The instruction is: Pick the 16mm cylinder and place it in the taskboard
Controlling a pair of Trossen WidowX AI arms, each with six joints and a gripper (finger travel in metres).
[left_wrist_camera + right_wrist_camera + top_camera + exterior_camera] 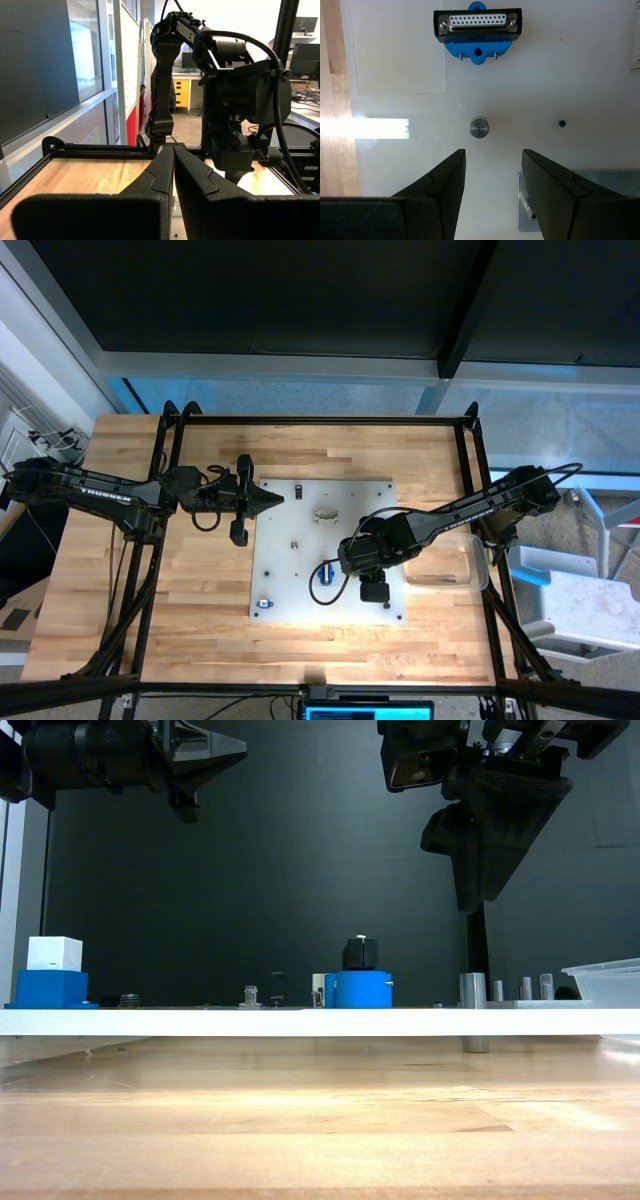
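Over the taskboard (pixel 290 580), right gripper (pixel 493 155) gapes above cylinder (pixel 479 126); left gripper (pixel 272 499), closed, at edge.

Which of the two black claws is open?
The right gripper, above the taskboard: its fingers stand apart. The left gripper, by the board's left edge, has its fingers pressed together.

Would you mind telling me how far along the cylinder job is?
Done, apparently: a metal cylinder stands in the white board. In hand: nothing; the right gripper hangs open above it. The left gripper is shut over the board's left edge. Left: likely only withdrawing.
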